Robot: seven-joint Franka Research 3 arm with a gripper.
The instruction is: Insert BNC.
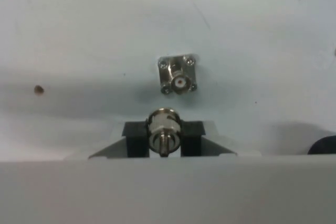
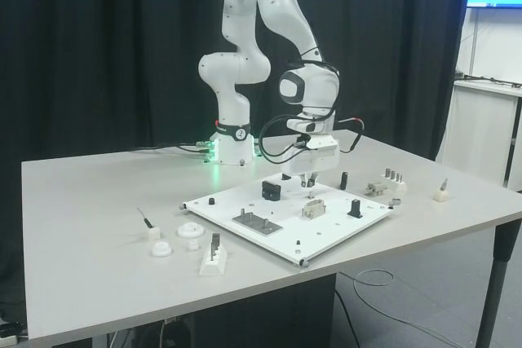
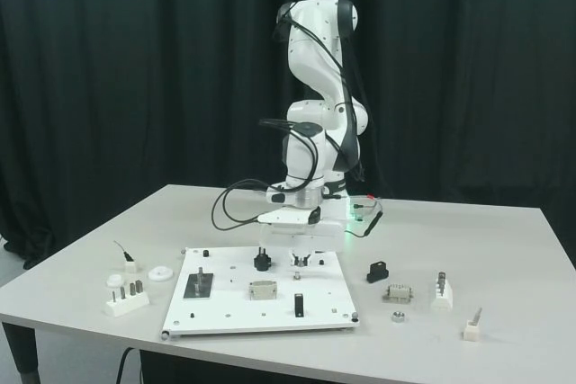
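Wrist view puts the gripper [image 1: 164, 139] nearest, its two black fingers [image 1: 135, 139] pinching a metal BNC plug [image 1: 164, 128] between them, the plug's barrel pointing down toward the board. Just beyond the plug, apart from it and not yet mated, sits the BNC socket [image 1: 178, 75], a small square metal flange held by a screw at each corner on the white board [image 1: 94, 35]. From the first room view, the near table edge carries several small white parts [image 2: 183, 244], then the white board [image 2: 287, 216] with a grey plate [image 2: 256, 222] and black blocks on it. Over the board's far part the gripper [image 2: 310, 178] hangs close above the surface, beneath the white arm [image 2: 245, 55]. Farther right on the grey table [image 2: 81, 201] stand more small fixtures [image 2: 390, 182], well apart from the board.
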